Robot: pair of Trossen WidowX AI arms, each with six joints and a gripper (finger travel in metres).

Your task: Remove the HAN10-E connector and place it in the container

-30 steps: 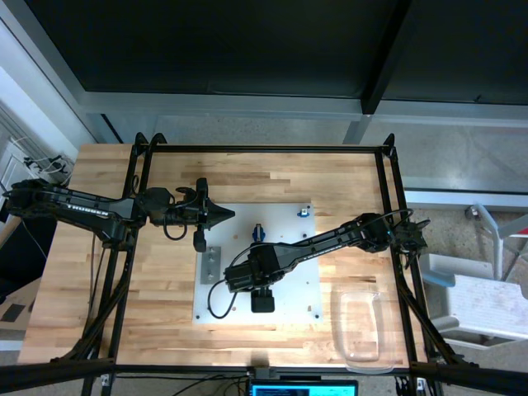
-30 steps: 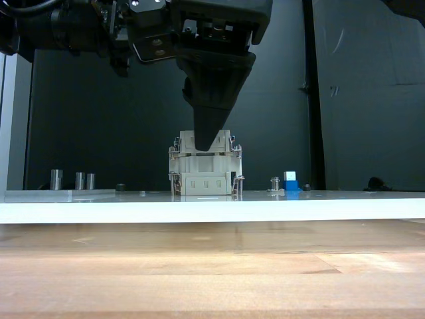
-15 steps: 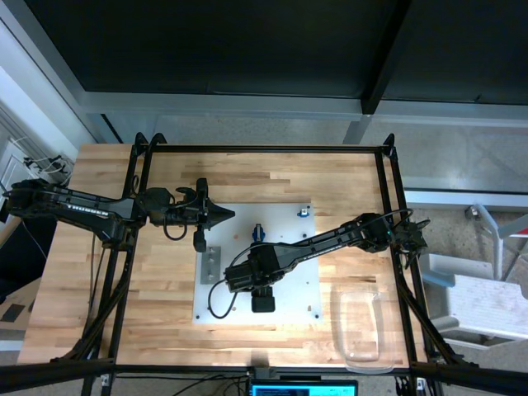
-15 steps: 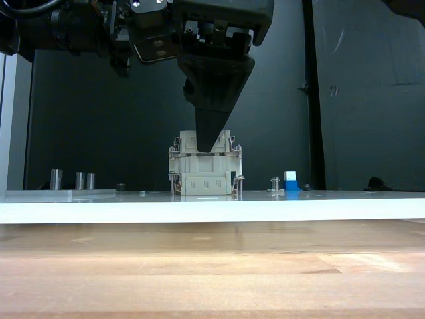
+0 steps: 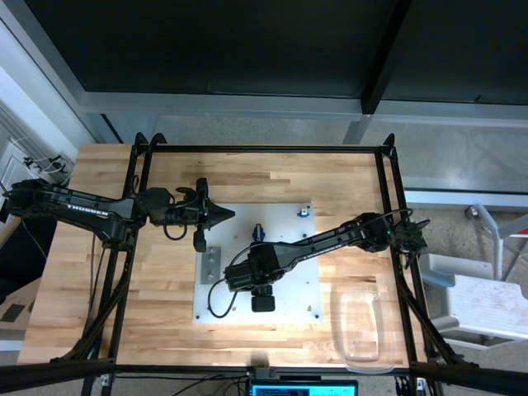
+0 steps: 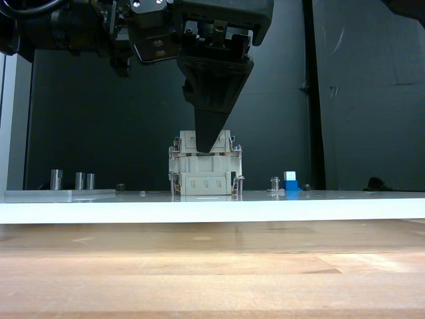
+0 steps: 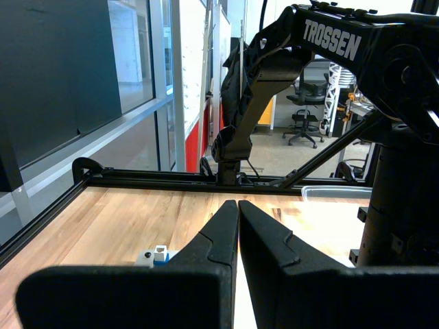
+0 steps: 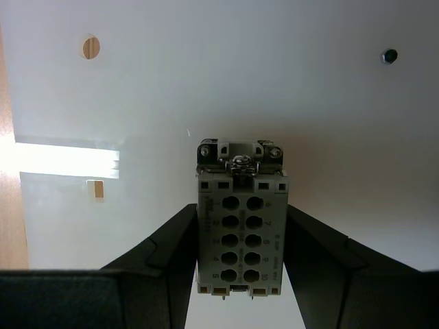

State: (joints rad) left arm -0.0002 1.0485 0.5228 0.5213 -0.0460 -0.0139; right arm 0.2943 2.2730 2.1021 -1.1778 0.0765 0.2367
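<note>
Beige connector (image 8: 241,229) within right gripper (image 8: 241,212); left gripper (image 7: 238,207) apart.

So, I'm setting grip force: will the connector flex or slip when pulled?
Likely rigid: the connector is a blocky moulded body. Its flat sides, pinched by the right tool, may slip. Seated in a base, it may resist. Left tool hangs shut at the board's far-left corner.

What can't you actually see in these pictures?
- High view: the HAN10-E connector, hidden under the right gripper, whose jaws clamp it over the board.
- Low view: the connector's top middle, behind that gripper.
- Low view: the container, out of frame.
- Left wrist view: the board, mostly blocked by the left gripper, shut, parked at the table's left.
</note>
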